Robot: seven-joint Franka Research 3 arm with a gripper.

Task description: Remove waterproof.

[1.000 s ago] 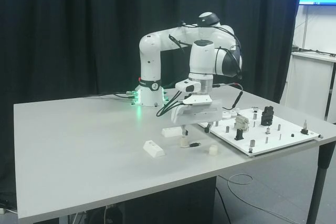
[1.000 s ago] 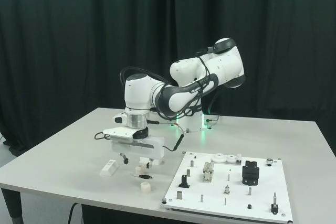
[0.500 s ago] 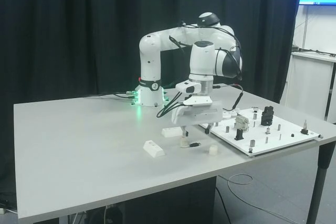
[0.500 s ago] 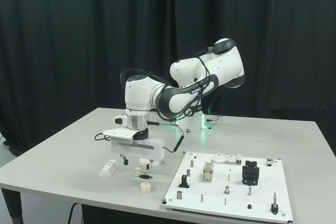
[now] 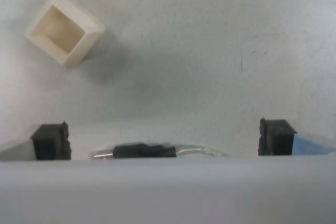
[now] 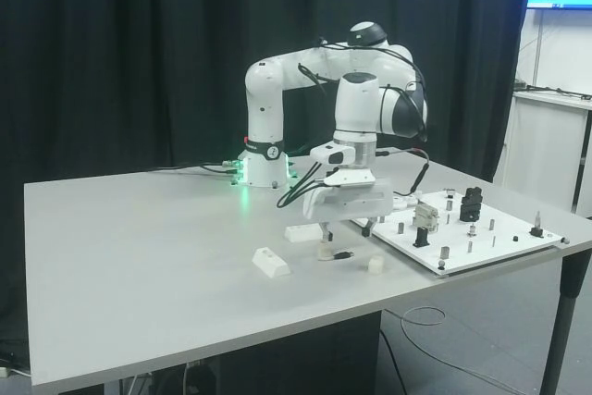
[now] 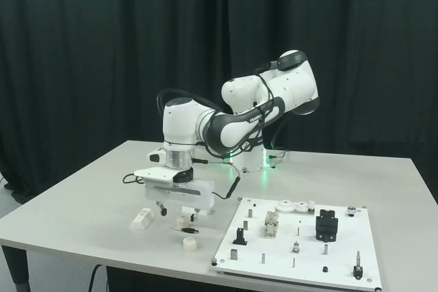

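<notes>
A small black plug [image 5: 144, 150] with a thin clear cable lies on the grey table, between my gripper's two black fingertips [image 5: 51, 141]. My gripper [image 5: 163, 140] is open and holds nothing. In the first room view the gripper [image 6: 343, 227] hangs just above the table, over a small white part [image 6: 324, 249] and the black plug [image 6: 344, 253]. The second room view shows the gripper [image 7: 176, 210] above the same white part [image 7: 183, 222]. A white square cap [image 5: 64, 29] sits apart from the plug, near the table's front edge [image 6: 376, 265].
The white board [image 6: 490, 242] with several small fixtures and pegs lies beside the gripper, also seen in the second room view [image 7: 274, 254]. A white block [image 6: 271, 262] lies on the gripper's other side, and a second white block [image 6: 301, 232] lies behind it. The arm's base [image 6: 262, 168] glows green.
The gripper has risen slightly above the table. The plug, white part and cap have stayed in place.
</notes>
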